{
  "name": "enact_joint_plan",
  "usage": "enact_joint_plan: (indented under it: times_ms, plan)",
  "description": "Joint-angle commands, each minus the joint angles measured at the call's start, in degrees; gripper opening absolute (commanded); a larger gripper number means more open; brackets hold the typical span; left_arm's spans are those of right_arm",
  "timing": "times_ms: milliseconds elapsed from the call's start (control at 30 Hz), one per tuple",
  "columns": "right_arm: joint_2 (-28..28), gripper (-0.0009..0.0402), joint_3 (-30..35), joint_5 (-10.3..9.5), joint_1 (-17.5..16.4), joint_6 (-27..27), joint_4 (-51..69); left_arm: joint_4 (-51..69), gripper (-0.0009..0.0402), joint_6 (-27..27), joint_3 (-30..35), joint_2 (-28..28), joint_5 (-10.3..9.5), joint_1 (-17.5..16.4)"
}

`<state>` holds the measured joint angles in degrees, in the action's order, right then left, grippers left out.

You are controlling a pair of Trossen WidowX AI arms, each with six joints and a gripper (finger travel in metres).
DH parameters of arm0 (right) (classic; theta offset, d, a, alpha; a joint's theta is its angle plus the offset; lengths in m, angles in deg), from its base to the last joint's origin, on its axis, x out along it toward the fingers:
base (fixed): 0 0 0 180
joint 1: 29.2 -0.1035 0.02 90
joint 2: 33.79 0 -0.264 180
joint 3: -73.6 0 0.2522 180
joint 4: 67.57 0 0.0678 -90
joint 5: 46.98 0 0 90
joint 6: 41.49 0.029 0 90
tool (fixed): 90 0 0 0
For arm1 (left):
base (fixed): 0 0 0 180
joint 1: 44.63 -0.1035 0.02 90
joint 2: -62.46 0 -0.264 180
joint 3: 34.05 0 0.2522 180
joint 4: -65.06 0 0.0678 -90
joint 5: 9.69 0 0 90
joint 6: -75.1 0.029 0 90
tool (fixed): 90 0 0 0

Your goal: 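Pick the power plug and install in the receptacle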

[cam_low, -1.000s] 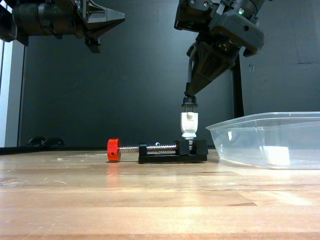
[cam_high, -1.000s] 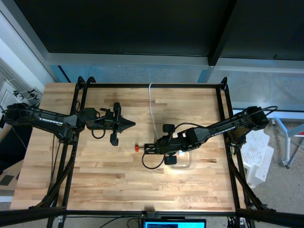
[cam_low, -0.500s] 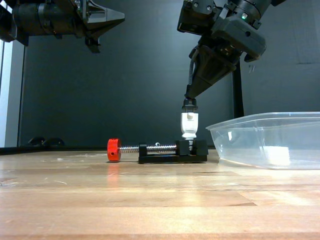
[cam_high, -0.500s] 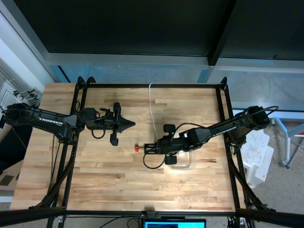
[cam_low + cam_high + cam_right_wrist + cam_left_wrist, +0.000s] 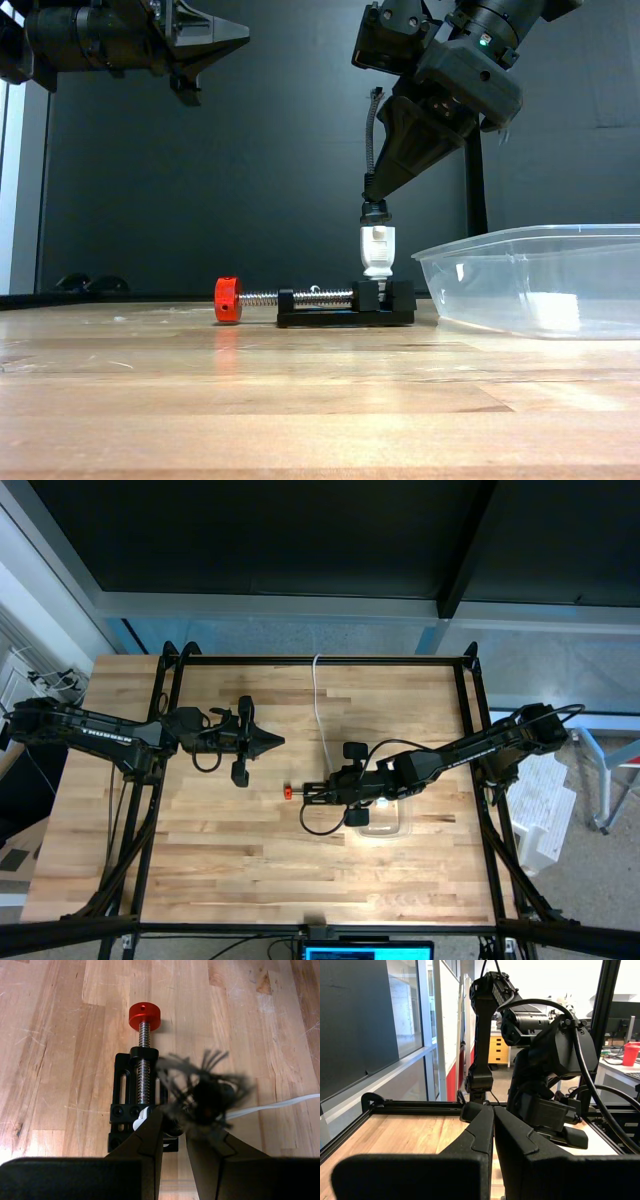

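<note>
Two claws. Left claw (image 5: 238,38): clenched empty, parked high, well apart. Right claw (image 5: 372,196): apparently clenched on the power plug (image 5: 375,212), atop the white upright (image 5: 377,250) of the receptacle (image 5: 345,302). Step, by my reading: insertion. Next: straight downward press, then release.

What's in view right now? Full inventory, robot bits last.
table: 1, light wood, under everything
frame: 1, black rails, around the table's edges
receptacle: 1, black, mid-table, beside the tray
knob: 1, red-orange, on the receptacle's end toward the left arm
connector body: 1, white, upright in the receptacle
power plug: 1, black, on top of the connector body
cable: 1, white, from the far edge to the receptacle
tray: 1, clear plastic, right of the receptacle
left gripper: black, in the air over the table's left half, jaws shut, empty
right gripper: black, above the receptacle, jaws shut on the power plug
</note>
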<state>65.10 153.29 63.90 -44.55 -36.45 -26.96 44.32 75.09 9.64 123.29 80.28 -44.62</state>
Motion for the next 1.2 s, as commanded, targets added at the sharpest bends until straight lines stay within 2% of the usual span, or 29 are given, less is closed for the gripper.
enact_joint_plan:
  times_ms: [33, 733, 933, 1200]
  plan:
    - [0.98, 0.0, -0.61, -0.9, 0.0, 0.02, 0.7, 0.0, 0.0, 0.0, 0.02, 0.02, 0.0, -0.02]
    - [-0.31, 0.0003, -1.81, -1.07, -0.02, 0.02, -0.9, 0.0, 0.0, 0.0, 0.02, 0.02, 0.0, -0.02]
    - [-1.2, 0.0028, -1.79, -1.09, 0.0, 0.02, -1.01, 0.0, 0.0, 0.0, 0.02, 0.02, 0.0, 0.0]
    - [-1.2, 0.0082, -0.57, -1.42, 0.0, -0.04, -0.9, 0.0, 0.0, 0.0, 0.02, 0.02, 0.0, -0.02]
